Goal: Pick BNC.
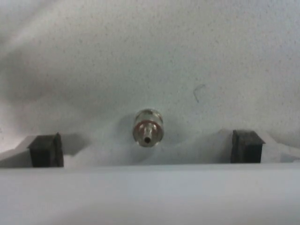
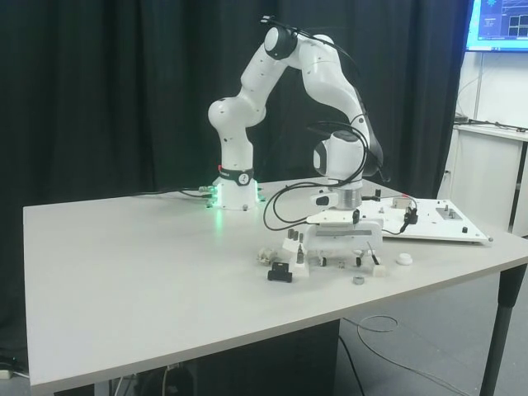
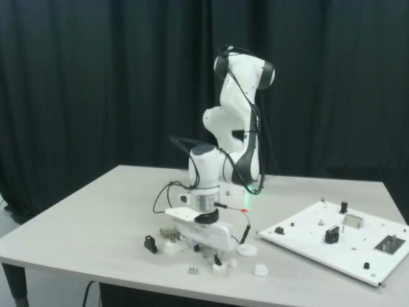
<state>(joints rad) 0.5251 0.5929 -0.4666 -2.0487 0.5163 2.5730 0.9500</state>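
The BNC connector [image 1: 148, 127] is a small metal cylinder standing on the grey table, its end pointing up at the wrist camera. My gripper [image 1: 146, 148] hangs low over it and is open. The connector lies between the two black pads [image 1: 46, 150], roughly centred and touching neither. In the first room view the gripper [image 2: 332, 257] is down near the table's front edge, and in the second room view the gripper [image 3: 195, 248] hides the connector.
Loose parts lie around the gripper: a black piece [image 2: 279, 271], a small grey nut [image 2: 359, 280] and a white round cap [image 2: 403, 259]. A white board [image 3: 339, 238] with mounted parts lies to one side. A green light glows at the arm's base [image 2: 216, 196].
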